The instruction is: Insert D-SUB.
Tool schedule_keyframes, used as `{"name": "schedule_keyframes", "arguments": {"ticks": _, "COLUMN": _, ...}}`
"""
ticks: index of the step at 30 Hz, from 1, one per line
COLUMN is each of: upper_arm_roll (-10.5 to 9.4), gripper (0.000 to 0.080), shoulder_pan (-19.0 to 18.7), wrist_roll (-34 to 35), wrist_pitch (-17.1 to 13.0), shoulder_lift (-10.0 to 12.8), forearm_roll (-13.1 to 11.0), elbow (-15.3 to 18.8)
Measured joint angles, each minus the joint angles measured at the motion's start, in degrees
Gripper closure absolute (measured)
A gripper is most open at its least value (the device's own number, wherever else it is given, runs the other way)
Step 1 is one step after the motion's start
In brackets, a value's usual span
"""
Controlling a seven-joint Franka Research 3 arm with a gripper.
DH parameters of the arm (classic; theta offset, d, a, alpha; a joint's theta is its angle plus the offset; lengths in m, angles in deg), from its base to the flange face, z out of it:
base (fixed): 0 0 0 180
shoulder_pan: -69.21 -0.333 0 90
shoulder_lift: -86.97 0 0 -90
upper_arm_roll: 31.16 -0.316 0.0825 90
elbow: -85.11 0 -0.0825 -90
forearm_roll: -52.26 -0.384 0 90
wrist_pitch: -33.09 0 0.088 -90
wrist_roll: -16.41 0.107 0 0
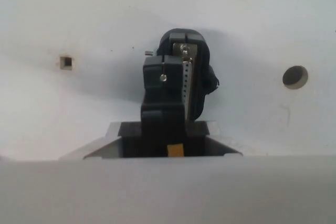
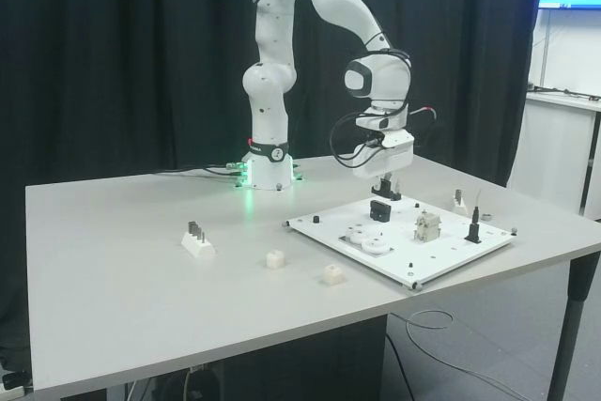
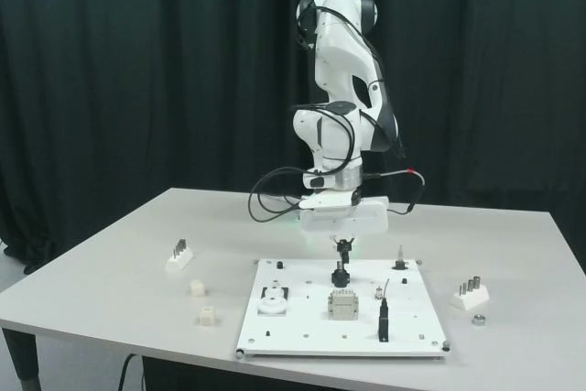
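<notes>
From the second room view, a white block with upright pins [image 3: 179, 257] sits left of centre, then two small white cubes [image 3: 207, 316]. My white board [image 3: 343, 320] fills the lower middle of the frame. On it the D-SUB connector [image 3: 339, 276] stands just above the board's centre: a black moulded body with a grey metal face showing a row of tiny holes and a screw, as my wrist view [image 1: 181, 80] shows it at centre frame. My pincer [image 3: 344, 245] hangs directly above it, apart from it, fingers close together and holding nothing. Far right, another pin block [image 3: 470, 293] rests on the grey table [image 3: 110, 263].
</notes>
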Motion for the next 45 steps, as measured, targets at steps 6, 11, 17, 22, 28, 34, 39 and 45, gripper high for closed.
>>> {"name": "schedule_keyframes", "arguments": {"ticks": 6, "upper_arm_roll": 0.02, "gripper": 0.0649, "shoulder_pan": 0.02, "wrist_roll": 0.14, "wrist_pitch": 0.00, "shoulder_lift": 0.00, "forearm_roll": 0.00, "elbow": -0.01}}
{"name": "schedule_keyframes", "arguments": {"ticks": 11, "upper_arm_roll": 0.03, "gripper": 0.0649, "shoulder_pan": 0.09, "wrist_roll": 0.16, "wrist_pitch": -0.10, "shoulder_lift": 0.00, "forearm_roll": 0.00, "elbow": -0.05}}
{"name": "schedule_keyframes", "arguments": {"ticks": 17, "upper_arm_roll": 0.23, "gripper": 0.0649, "shoulder_pan": 0.15, "wrist_roll": 0.16, "wrist_pitch": -0.50, "shoulder_lift": 0.00, "forearm_roll": 0.00, "elbow": -0.08}}
{"name": "schedule_keyframes", "arguments": {"ticks": 22, "upper_arm_roll": 0.42, "gripper": 0.0649, "shoulder_pan": 0.33, "wrist_roll": 0.16, "wrist_pitch": -1.03, "shoulder_lift": 0.07, "forearm_roll": 0.00, "elbow": -0.08}}
{"name": "schedule_keyframes", "arguments": {"ticks": 28, "upper_arm_roll": 0.47, "gripper": 0.0649, "shoulder_pan": 0.67, "wrist_roll": 0.05, "wrist_pitch": -1.82, "shoulder_lift": 0.35, "forearm_roll": 0.00, "elbow": -0.08}}
{"name": "schedule_keyframes", "arguments": {"ticks": 34, "upper_arm_roll": 0.47, "gripper": 0.0649, "shoulder_pan": 0.76, "wrist_roll": -0.76, "wrist_pitch": -2.21, "shoulder_lift": 0.69, "forearm_roll": 0.00, "elbow": -0.08}}
{"name": "schedule_keyframes", "arguments": {"ticks": 39, "upper_arm_roll": 0.47, "gripper": 0.0649, "shoulder_pan": 0.76, "wrist_roll": -1.69, "wrist_pitch": -2.50, "shoulder_lift": 1.09, "forearm_roll": 0.00, "elbow": -0.08}}
{"name": "schedule_keyframes", "arguments": {"ticks": 45, "upper_arm_roll": 0.47, "gripper": 0.0649, "shoulder_pan": 0.76, "wrist_roll": -1.95, "wrist_pitch": -3.28, "shoulder_lift": 1.75, "forearm_roll": 0.00, "elbow": -0.07}}
